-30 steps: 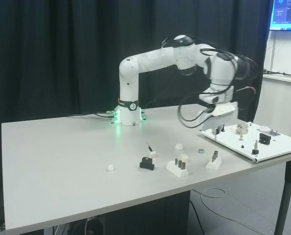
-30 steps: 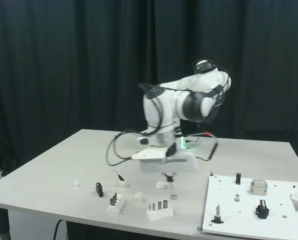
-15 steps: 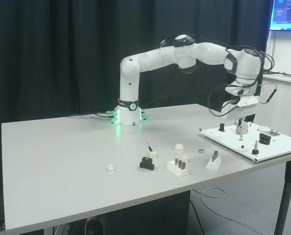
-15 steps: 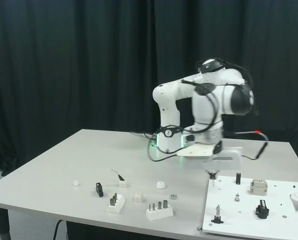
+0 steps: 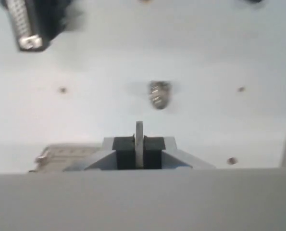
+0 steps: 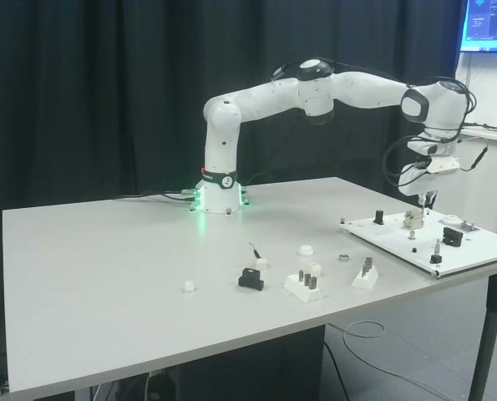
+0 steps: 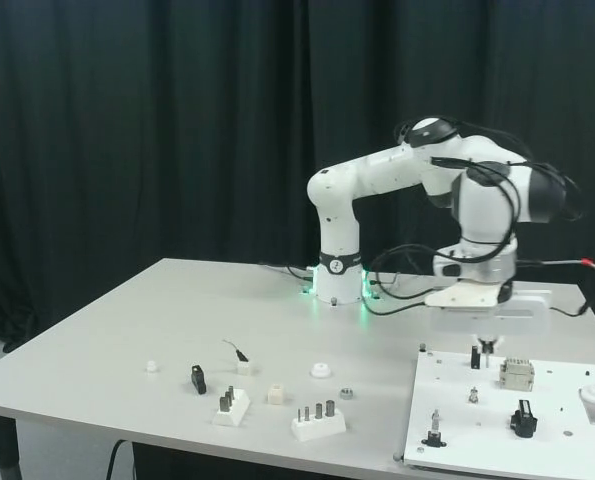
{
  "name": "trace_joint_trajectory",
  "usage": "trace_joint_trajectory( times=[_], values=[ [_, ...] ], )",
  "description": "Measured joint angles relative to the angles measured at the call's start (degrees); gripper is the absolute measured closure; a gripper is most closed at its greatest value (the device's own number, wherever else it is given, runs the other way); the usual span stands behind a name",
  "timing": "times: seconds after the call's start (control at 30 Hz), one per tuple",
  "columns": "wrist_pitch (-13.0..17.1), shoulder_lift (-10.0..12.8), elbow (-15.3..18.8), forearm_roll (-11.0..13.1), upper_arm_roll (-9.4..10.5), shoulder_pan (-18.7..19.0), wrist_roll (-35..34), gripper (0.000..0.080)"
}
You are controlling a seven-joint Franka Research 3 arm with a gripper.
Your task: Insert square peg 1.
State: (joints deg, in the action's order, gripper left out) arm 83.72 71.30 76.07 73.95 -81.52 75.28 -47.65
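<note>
In the wrist view my gripper [image 5: 139, 153] is shut on a thin pale square peg [image 5: 139, 137] that stands between the two black pads [image 5: 123, 150]. The peg hangs above the white assembly board [image 5: 85, 110], a little short of a small metal socket [image 5: 158, 94]. In the first room view the gripper [image 6: 424, 199] hovers over the far side of the board [image 6: 474, 255], above a grey connector block [image 6: 413, 220]. The second room view shows the gripper [image 7: 488, 345] just above the board [image 7: 497, 440], between a black upright part [image 7: 475, 357] and the connector block [image 7: 517, 373].
A multi-pin connector [image 5: 27, 26] lies on the board near the socket. Off the board, white peg holders [image 6: 303, 284] [image 6: 365, 276], a black clip [image 6: 250, 279] and small white pieces [image 6: 189, 286] sit on the grey table [image 6: 106, 251]. More fixtures stand on the board's near side [image 7: 522, 420].
The arm has swung from over the loose parts on the table across to the white board, and the gripper now hangs above the board's far side.
</note>
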Motion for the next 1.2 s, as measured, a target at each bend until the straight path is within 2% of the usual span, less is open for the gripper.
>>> trace_joint_trajectory(
  times=[0.17, 0.43, 0.87, 1.2],
  values=[
    [0.88, 0.0, -1.06, -0.02, 0.7, 1.68, -3.24, 0.0771],
    [4.47, 0.08, -1.58, -0.98, 2.21, 4.19, -5.73, 0.0771],
    [11.35, 0.16, -1.58, -6.69, 5.2, 5.91, -6.93, 0.0771],
    [13.9, 0.19, -1.29, -9.42, 7.3, 5.76, -7.46, 0.0771]
  ],
)
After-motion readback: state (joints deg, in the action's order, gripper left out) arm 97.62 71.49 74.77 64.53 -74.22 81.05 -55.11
